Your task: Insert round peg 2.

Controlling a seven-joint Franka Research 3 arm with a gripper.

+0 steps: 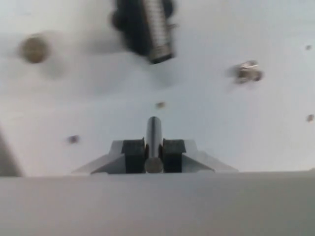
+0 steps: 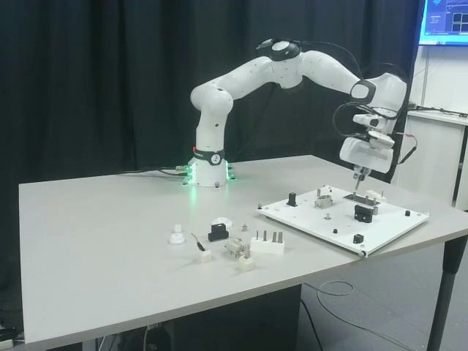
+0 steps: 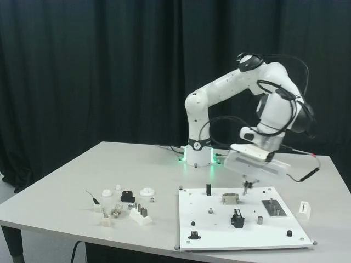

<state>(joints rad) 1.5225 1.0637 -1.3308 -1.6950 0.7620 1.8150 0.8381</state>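
Observation:
In the wrist view my gripper [image 1: 153,156] is shut on a slim grey round peg [image 1: 153,137], which sticks out past the two black fingers [image 1: 133,155]. It hangs above the white assembly board [image 1: 206,128], with a small hole [image 1: 160,104] just ahead of the peg's tip. From the first room view, the gripper [image 2: 357,174] is over the board's [image 2: 387,227] far side. The second room view has the gripper [image 3: 246,188] a little above the board [image 3: 219,233], near a grey block [image 3: 230,198].
On the board, a threaded bolt in a black holder [image 1: 152,29], a round knob [image 1: 33,49] and a small metal fitting [image 1: 248,73] stand ahead of the peg. Loose parts and a white peg holder [image 2: 268,243] lie on the grey table [image 2: 88,234] beside the board.

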